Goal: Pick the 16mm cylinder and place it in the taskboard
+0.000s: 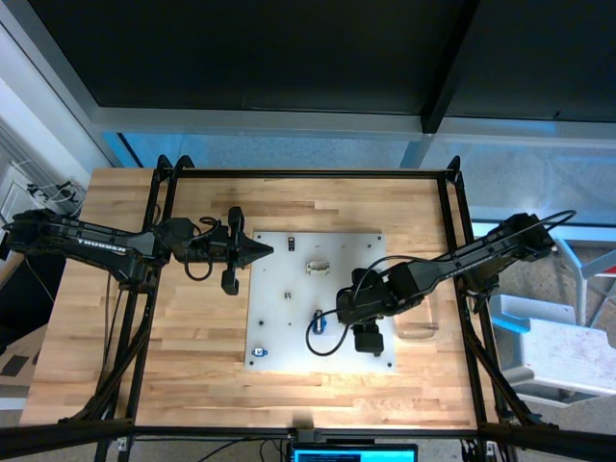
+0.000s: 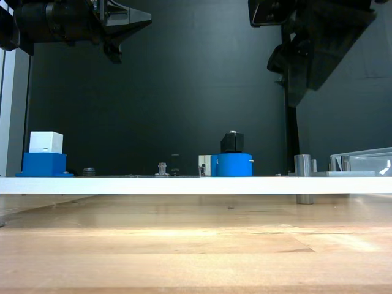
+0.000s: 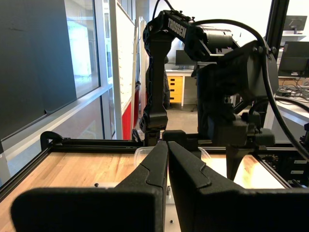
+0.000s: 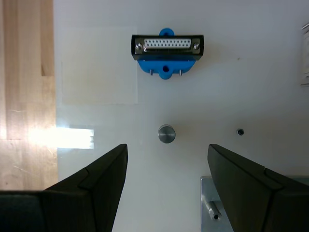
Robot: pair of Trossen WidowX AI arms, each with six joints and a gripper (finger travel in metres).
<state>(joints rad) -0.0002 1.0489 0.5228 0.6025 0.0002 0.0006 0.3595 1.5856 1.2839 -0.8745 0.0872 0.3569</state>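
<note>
The 16mm cylinder (image 4: 166,134) is a small grey metal peg standing upright in the white taskboard (image 4: 96,58). In the low view the cylinder (image 2: 303,177) passes through the taskboard (image 2: 122,185) and pokes out below it. My right gripper (image 4: 167,150) hangs open above the peg, pointing straight down, with nothing between its fingers. From the low view the right gripper (image 2: 293,98) is well clear of the board. My left gripper (image 3: 167,147) is shut and empty, held high over the taskboard's (image 1: 289,327) left edge. In the high view the right gripper (image 1: 354,310) hides the peg.
On the board sit a blue mount with a silver multi-pin connector (image 4: 167,46), a blue round part (image 2: 233,164) and a white cube on a blue base (image 2: 46,142). A clear plastic tray (image 1: 419,327) lies right of the board. A black frame (image 1: 308,174) rims the wooden table.
</note>
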